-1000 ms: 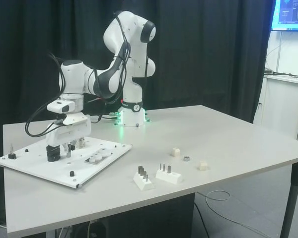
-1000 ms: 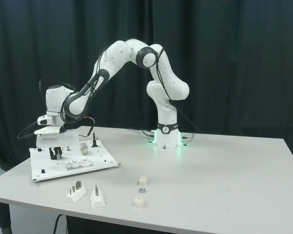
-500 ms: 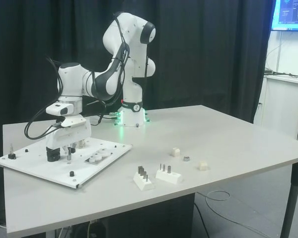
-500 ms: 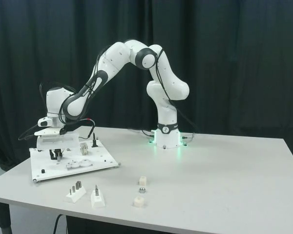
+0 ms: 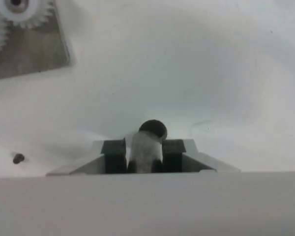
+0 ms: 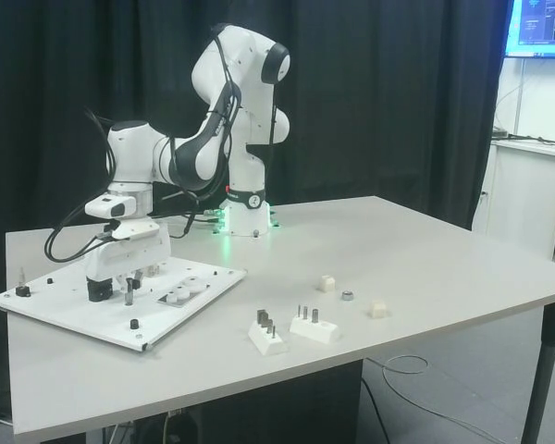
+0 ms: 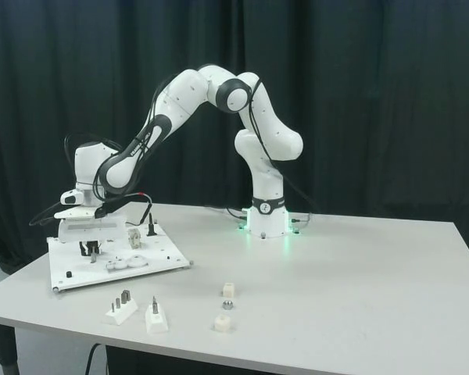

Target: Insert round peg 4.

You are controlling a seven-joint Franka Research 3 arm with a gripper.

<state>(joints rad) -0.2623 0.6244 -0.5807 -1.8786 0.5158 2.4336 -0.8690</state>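
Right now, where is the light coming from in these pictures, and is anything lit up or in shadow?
First room view: a green glow at the arm's base, and a bright screen in the upper corner. Second room view: the same green glow on the table against black curtains. Wrist view: the peg in the gripper casts a soft shadow on the white board.

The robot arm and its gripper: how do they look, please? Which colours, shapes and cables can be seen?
The arm has rounded white links with black joint bands. Its base glows green. Black cables hang in loops from the wrist. The gripper has a boxy white body, and its fingers are black blocks.
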